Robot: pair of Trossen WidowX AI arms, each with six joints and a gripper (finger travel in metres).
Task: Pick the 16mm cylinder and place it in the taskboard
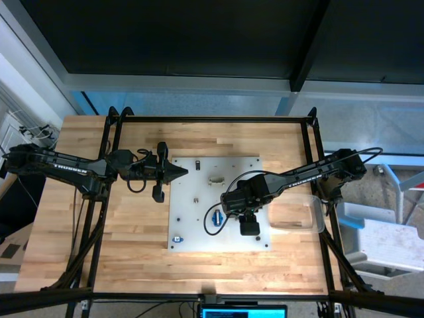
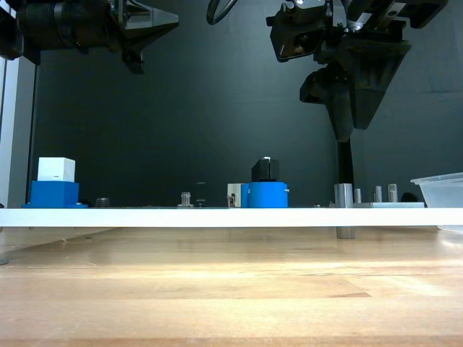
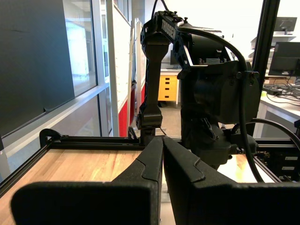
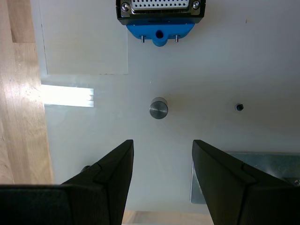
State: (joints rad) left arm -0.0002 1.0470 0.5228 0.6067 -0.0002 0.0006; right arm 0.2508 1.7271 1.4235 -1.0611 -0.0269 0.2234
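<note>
The 16mm cylinder [image 4: 158,108] stands upright in the taskboard [image 4: 262,61], below the right claw [image 4: 161,143] and in line with the gap between its fingers, touching neither. That claw hangs above the board, spread wide and holding nothing. A blue connector [image 4: 159,32] sits just beyond the cylinder. The left claw [image 3: 162,140] hovers well apart, at the board's edge, with its fingers pressed together and empty.

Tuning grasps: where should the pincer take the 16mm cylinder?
Its curved side wall, from straight above: the 16mm cylinder stands upright on the taskboard, round end up. The right pincer hangs open over it; the left pincer, shut, hovers at the board's left edge.
</note>
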